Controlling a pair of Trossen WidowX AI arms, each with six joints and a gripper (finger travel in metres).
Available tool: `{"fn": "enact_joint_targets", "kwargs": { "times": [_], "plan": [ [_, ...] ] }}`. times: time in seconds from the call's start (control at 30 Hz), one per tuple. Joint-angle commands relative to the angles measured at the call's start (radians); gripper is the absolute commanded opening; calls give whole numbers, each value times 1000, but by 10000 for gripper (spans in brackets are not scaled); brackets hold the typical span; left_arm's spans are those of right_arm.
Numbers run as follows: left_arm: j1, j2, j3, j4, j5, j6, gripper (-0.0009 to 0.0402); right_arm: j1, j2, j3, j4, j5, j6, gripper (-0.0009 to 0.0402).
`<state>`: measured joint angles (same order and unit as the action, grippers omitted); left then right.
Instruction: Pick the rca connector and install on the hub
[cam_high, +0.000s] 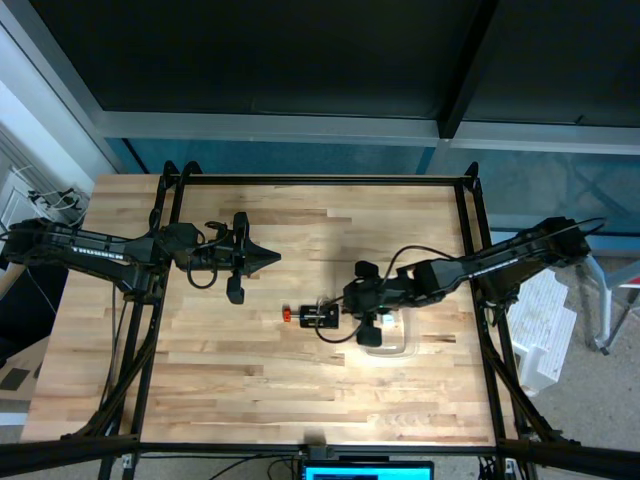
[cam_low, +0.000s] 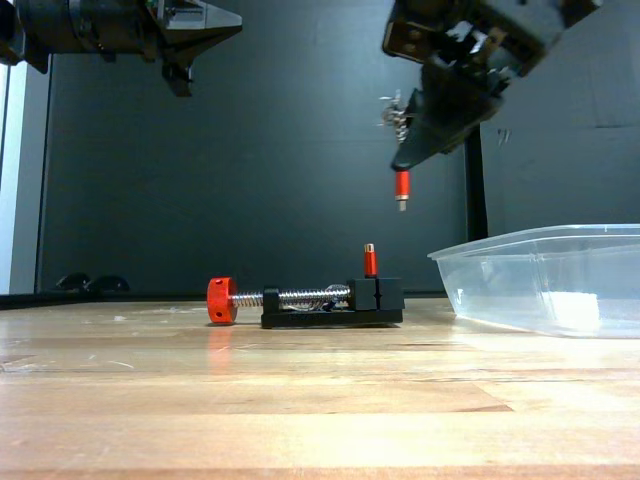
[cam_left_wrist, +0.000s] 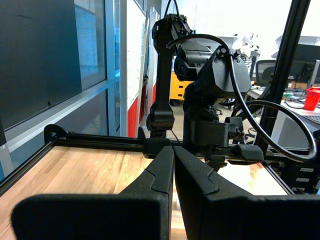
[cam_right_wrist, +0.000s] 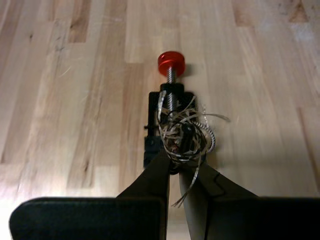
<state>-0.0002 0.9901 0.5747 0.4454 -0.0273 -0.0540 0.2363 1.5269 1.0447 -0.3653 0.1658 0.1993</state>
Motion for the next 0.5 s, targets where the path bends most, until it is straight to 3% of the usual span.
{"fn": "enact_joint_targets", "kwargs": {
  "times": [0.03,0.37,0.5],
  "plan": [
    [0,0,0,1,0,0,0,-4,28,19,13,1,-4,0],
    [0,0,0,0,0,0,0,-21,86,64,23,2,-29,0],
    [0,0,0,1,0,0,0,-21,86,62,19,18,-35,0]
  ]
}}
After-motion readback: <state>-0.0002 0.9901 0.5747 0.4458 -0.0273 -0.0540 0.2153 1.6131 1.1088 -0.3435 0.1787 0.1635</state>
